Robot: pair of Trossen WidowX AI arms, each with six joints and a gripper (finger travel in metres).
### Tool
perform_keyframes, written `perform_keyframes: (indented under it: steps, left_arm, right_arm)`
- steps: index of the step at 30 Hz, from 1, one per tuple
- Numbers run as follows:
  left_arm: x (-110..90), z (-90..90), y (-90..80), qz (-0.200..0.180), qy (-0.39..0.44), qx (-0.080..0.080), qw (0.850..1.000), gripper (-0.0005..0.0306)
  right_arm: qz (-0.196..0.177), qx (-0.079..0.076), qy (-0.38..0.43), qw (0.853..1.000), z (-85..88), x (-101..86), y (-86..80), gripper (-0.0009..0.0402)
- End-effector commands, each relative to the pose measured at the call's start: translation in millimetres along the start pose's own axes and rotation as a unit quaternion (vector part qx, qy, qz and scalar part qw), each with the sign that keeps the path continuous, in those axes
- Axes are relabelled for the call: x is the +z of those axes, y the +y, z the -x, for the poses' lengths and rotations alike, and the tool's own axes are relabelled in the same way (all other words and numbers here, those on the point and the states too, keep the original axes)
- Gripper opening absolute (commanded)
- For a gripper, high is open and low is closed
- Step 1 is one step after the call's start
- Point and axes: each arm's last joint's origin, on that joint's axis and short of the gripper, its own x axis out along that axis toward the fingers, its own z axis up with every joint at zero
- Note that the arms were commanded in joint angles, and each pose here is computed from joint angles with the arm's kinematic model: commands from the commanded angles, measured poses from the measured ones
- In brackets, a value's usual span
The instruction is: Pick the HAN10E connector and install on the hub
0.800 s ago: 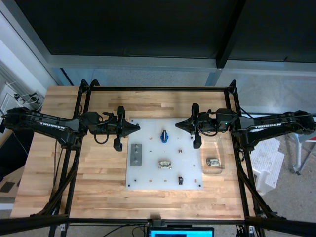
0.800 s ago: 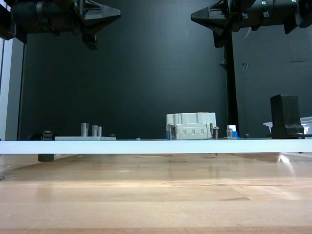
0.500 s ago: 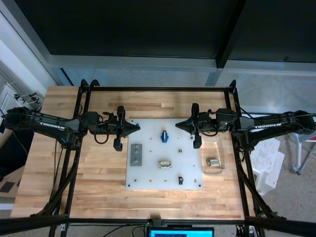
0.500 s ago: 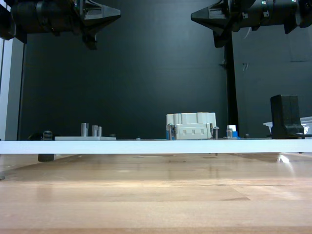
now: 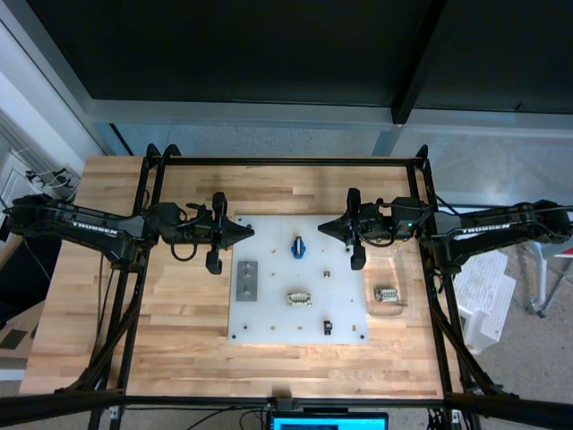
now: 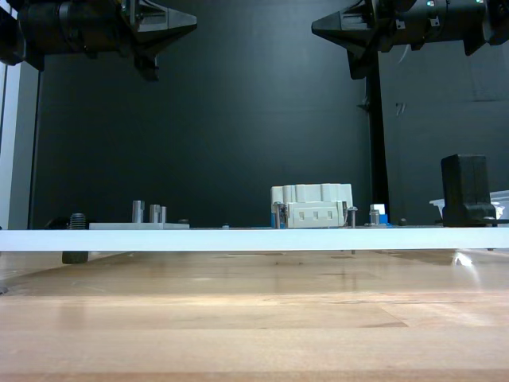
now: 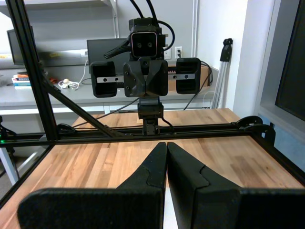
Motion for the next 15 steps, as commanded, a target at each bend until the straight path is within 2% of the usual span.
perform_keyframes:
  steps: [1,4,9,11,15]
  left_arm:
    - [0.1,0.1,0.0,0.000,0.000,0.000,1.000,0.0000]
    - [0.1,0.1,0.0,0.000,0.000,0.000,1.000,0.0000]
    - [0.1,0.1,0.0,0.000,0.000,0.000,1.000,0.0000]
    - [0.1,0.1,0.0,0.000,0.000,0.000,1.000,0.0000]
    - [0.1,0.1,0.0,0.000,0.000,0.000,1.000,0.0000]
  right_arm:
    - [0.000,-0.002,0.017,1.000,-0.1,-2.0,0.1,0.0000]
    - [0.001,-0.017,0.041,0.999,-0.6,-1.5,-0.3,0.0000]
    - [0.002,-0.017,0.045,0.999,-1.3,8.0,0.4,0.0000]
    - [0.004,-0.031,0.081,0.996,-1.4,10.5,0.2,0.0000]
    - [0.007,-0.033,0.169,0.985,2.6,12.9,0.7,0.0000]
